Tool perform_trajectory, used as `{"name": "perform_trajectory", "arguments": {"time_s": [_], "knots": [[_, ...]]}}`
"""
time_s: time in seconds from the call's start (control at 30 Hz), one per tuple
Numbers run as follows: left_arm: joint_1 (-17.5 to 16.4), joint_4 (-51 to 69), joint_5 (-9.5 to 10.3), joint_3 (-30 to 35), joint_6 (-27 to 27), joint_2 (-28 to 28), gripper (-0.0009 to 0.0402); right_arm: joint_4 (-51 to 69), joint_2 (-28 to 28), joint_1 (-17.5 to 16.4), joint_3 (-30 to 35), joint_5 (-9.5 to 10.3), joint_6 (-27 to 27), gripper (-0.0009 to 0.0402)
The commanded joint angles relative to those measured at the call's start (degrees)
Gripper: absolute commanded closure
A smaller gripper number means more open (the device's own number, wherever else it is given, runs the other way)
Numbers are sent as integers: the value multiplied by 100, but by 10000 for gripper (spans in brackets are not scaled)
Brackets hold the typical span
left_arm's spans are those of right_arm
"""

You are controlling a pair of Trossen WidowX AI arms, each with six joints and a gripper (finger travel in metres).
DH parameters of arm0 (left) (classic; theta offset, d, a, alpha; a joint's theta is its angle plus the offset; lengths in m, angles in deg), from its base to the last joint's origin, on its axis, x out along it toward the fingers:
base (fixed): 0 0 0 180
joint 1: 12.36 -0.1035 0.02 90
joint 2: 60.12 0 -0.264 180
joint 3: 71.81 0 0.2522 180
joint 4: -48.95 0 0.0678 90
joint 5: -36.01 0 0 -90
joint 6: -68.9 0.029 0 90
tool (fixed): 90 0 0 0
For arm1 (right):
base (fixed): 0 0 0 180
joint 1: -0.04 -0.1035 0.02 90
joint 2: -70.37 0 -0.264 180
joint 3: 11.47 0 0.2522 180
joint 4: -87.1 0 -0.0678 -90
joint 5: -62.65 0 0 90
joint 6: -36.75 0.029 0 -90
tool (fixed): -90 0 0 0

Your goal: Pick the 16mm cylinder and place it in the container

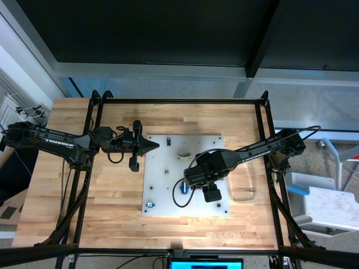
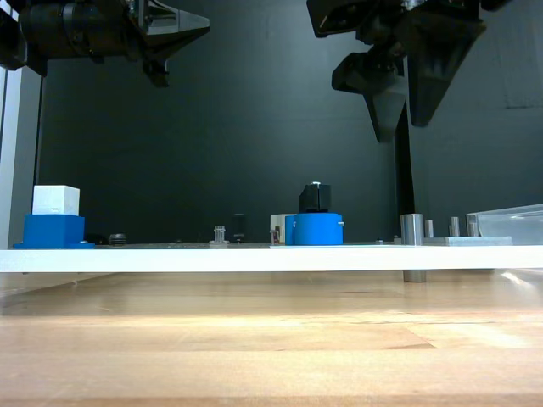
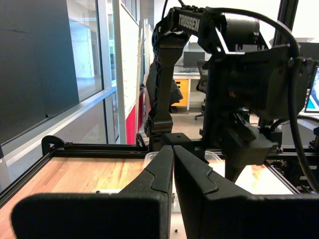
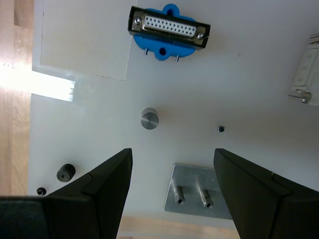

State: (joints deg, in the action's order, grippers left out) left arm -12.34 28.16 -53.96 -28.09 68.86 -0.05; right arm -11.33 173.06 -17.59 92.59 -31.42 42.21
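The right gripper [image 4: 173, 154] is held wide open, hanging above the white board [image 1: 168, 185], and the 16mm cylinder [image 4: 149, 119] is seen standing on the board below it, untouched. The container [image 1: 251, 190] is sat just beside the board's right edge. The left gripper [image 3: 173, 152] is pinched closed, raised over the board's left side

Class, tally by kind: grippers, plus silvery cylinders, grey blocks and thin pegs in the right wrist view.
Grippers: 2 (left gripper shut, high at left; right gripper open above the 16mm cylinder)
Cylinders: 1
Grey blocks: 1
Pegs: 2
Total: 6
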Motion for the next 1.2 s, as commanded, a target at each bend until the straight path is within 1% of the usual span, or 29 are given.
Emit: {"name": "perform_trajectory", "arguments": {"time_s": [0.03, 0.43, 0.57, 0.73, 0.8, 0.93, 1.2], "knots": [[-2, 2, -2, 0, 2, 2, 393, -262, -4, -7, -184, 2, 4, 165], [0, 0, -2, 0, 2, 2, 393, -905, -4, -81, -730, 9, 166, 164], [-2, 0, -2, 0, 2, 2, 393, -1058, 11, -90, -839, 7, 164, 164], [0, 2, -2, 0, 2, 2, 393, -1117, 208, -92, -841, 24, 127, 166], [0, 0, -2, 0, 2, 2, 393, -1165, 264, -90, -841, 68, 109, 166], [0, 0, -2, 0, 2, 2, 393, -1255, 284, -90, -868, 61, 92, 166], [0, 0, -2, 0, 2, 2, 393, -1733, 284, -105, -1246, 92, 168, 166]]}}
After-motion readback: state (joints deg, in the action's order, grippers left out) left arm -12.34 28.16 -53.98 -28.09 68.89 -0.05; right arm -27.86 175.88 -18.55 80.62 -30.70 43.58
